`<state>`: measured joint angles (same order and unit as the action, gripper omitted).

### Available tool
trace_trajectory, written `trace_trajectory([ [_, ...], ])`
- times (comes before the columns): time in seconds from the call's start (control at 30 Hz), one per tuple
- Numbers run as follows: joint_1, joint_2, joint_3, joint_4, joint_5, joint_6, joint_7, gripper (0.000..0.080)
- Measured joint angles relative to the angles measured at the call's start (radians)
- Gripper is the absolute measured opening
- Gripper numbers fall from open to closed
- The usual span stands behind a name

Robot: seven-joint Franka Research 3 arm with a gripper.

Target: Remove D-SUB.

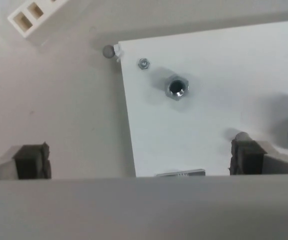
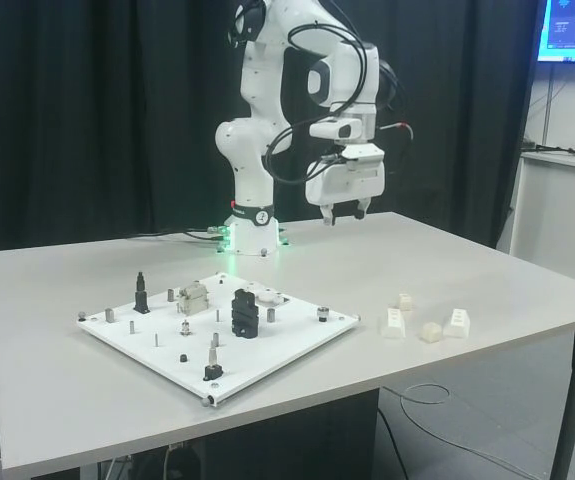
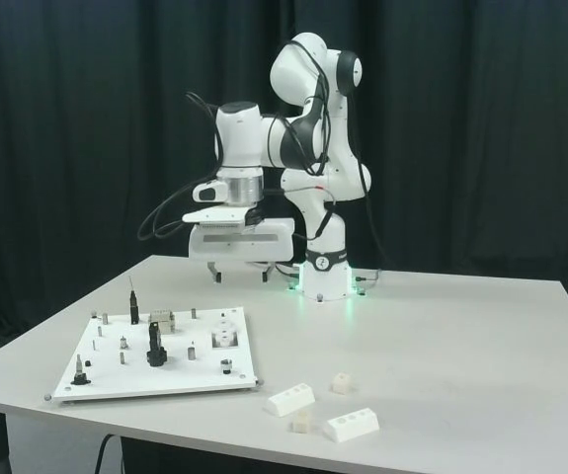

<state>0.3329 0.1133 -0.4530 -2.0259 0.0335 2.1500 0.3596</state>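
Observation:
The D-SUB connector (image 2: 195,297) is a small grey metal block at the back of the white board (image 2: 272,350), also seen in the second room view (image 3: 161,321). My gripper (image 2: 343,214) hangs high above the table, behind and to the right of the board, far from the connector. It is open and holds nothing (image 3: 239,275). In the wrist view the black fingertips (image 1: 31,160) stand wide apart over the board's corner (image 1: 224,75). A grey metal edge (image 1: 181,174) shows there, mostly hidden; I cannot tell what it is.
The board carries a tall black part (image 2: 243,313), several small pegs, and a hex nut (image 1: 176,87) near its corner. Several white blocks (image 2: 393,323) lie on the grey table right of the board; one (image 1: 31,15) shows in the wrist view.

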Motion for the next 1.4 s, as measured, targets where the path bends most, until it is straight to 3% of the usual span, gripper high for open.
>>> trace_trajectory([
  [0.83, -0.006, 0.016, -0.017, 0.001, 0.0, 0.041, -0.088, 0.08],
  [1.4, -0.103, 0.028, -0.048, 0.03, -0.006, 0.041, -0.279, 0.08],
])
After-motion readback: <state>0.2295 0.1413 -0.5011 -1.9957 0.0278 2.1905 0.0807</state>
